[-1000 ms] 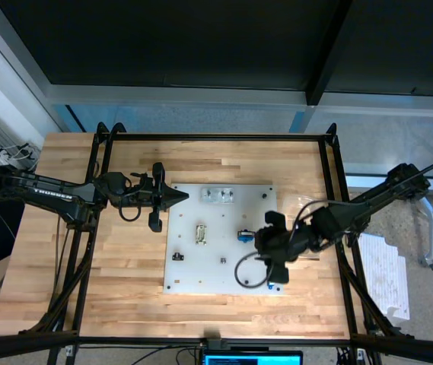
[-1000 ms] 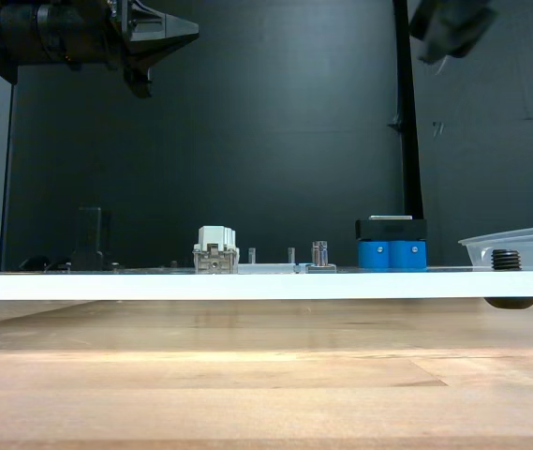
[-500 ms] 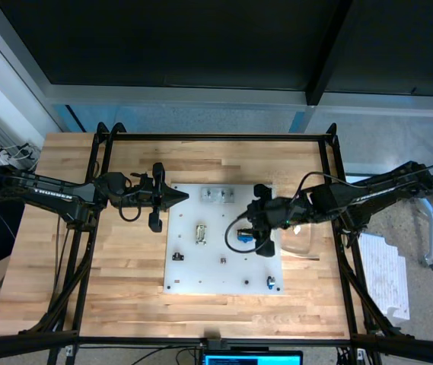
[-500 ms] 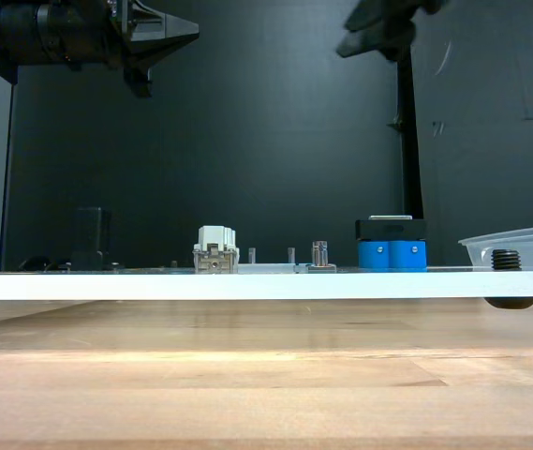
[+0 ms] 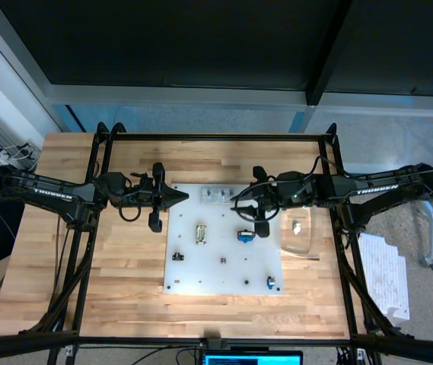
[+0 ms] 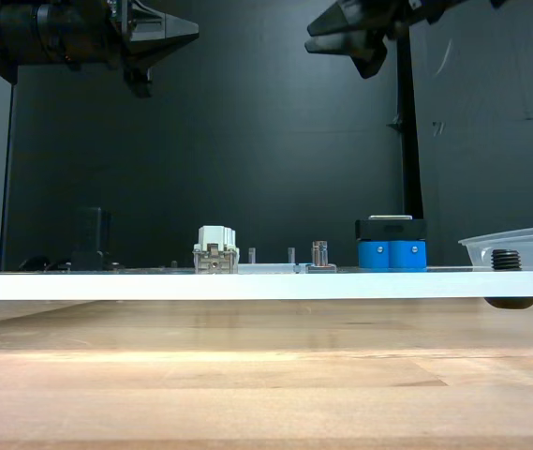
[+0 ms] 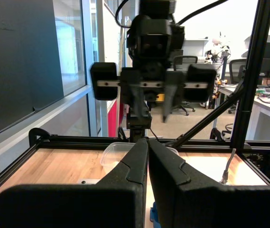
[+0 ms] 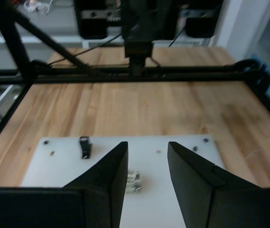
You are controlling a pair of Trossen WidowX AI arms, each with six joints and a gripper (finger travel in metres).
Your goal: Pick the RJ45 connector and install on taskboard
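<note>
High view: right gripper (image 5: pixel 237 199) is up over the far part of the white board (image 5: pixel 208 266), well apart from clear tray (image 5: pixel 303 249) and jack (image 5: pixel 271 285). Right wrist view: fingers (image 8: pixel 107 183) spread, nothing between them. Left gripper (image 5: pixel 179 196) hangs beside the board's far left corner, fingers pressed together.

White block (image 5: pixel 297 226) in the tray looks bare, no dark piece or cable on it. No clear grey piece over the jack. Cannot tell where the connector is.

Judgement: the pick seems done, the install is unconfirmed.
</note>
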